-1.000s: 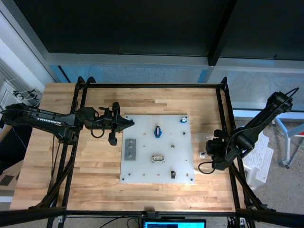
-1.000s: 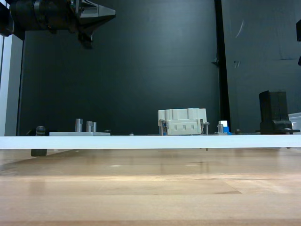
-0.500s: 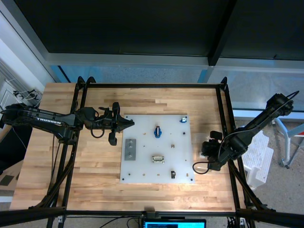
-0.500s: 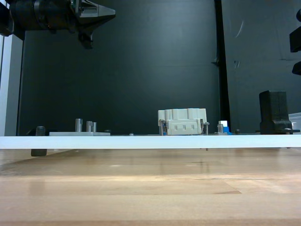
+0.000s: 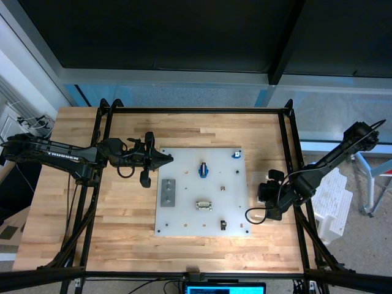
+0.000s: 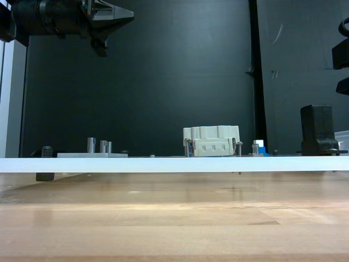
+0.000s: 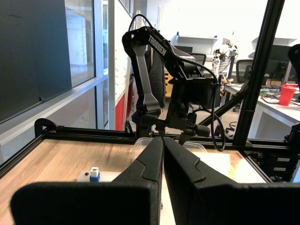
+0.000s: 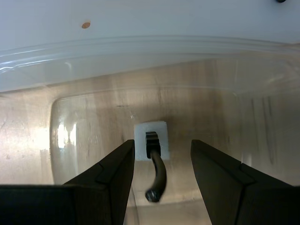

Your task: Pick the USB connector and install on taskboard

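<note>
On the wooden tabletop [image 5: 116,220] beside the large white square taskboard [image 5: 184,190], the right claw [image 8: 161,144] hangs open astride the tiny black USB connector [image 8: 152,140] in a clear plastic tray [image 8: 89,108] and should drop straight, centred, while the shut, empty left claw [image 7: 162,140] hovers above the board's far-left corner.

Black arms [image 5: 55,150], looped cables [image 5: 250,214]

Left end effector [image 6: 126,14] high, closed — taskboard [image 6: 163,164] below; right end effector [image 6: 342,70] at edge.
</note>
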Controlling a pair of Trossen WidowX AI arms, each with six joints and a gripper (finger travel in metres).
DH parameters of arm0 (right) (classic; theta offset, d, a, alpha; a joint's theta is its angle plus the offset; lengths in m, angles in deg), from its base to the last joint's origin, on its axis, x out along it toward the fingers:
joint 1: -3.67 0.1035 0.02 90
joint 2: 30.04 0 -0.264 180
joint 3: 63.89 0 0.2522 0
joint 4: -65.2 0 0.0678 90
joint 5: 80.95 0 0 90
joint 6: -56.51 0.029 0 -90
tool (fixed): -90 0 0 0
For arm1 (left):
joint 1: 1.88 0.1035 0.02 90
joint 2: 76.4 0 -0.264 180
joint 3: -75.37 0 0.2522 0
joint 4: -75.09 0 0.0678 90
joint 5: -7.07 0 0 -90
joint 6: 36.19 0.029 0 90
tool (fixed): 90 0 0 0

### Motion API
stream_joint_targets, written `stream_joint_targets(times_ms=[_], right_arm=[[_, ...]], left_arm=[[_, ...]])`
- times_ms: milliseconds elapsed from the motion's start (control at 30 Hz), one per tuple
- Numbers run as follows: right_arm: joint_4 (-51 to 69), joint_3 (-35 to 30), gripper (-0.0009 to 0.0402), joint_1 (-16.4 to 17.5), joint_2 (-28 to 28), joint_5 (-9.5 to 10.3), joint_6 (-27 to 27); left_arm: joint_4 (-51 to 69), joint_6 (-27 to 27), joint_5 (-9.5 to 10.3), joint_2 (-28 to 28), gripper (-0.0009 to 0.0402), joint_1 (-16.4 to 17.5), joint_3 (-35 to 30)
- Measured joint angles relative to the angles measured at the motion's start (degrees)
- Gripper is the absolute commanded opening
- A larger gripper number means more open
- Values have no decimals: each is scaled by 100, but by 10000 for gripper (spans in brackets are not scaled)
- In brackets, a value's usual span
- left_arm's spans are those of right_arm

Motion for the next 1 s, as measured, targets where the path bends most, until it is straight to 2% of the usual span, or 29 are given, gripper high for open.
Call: stream_joint_targets(times_ms=[300,700,1000], right_arm=[[-330,129,165,-24,-232,0,-146],[-343,192,163,-33,-273,0,-149],[-352,212,114,-33,-273,0,-168]], left_arm=[[0,2,0,2,0,0,0],[-2,0,-2,0,0,0,0],[-2,0,0,0,0,0,0]])
